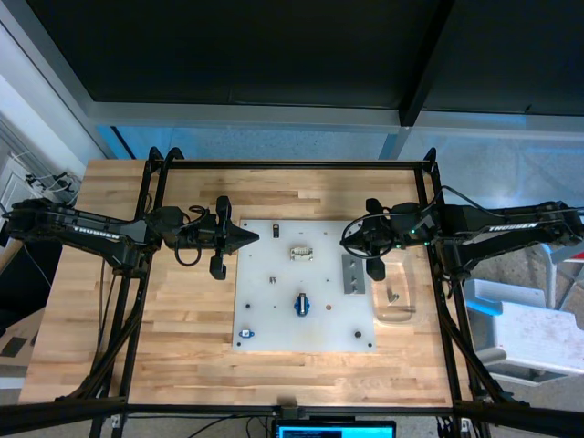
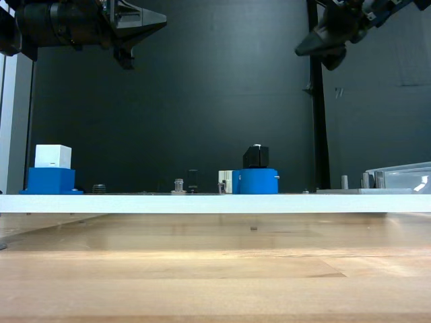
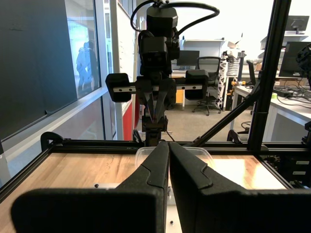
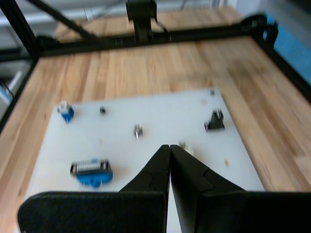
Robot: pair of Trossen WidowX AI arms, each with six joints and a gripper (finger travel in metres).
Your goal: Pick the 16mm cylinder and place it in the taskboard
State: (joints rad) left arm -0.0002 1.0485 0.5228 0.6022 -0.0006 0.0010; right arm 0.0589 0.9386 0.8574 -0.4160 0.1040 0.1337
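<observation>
The taskboard is a white square plate in the middle of the table, also seen in the right wrist view. A tiny grey peg, the 16mm cylinder, lies in the clear plastic tray just right of the board. My right gripper hangs shut high over the board's right part, left of the tray and apart from the peg; its shut tips hold nothing. High above the board's left edge, my left gripper is also shut and holds nothing.
On the board stand a grey metal block, a blue upright part, a beige connector and a small blue-and-white part. A black frame rings the wooden table.
</observation>
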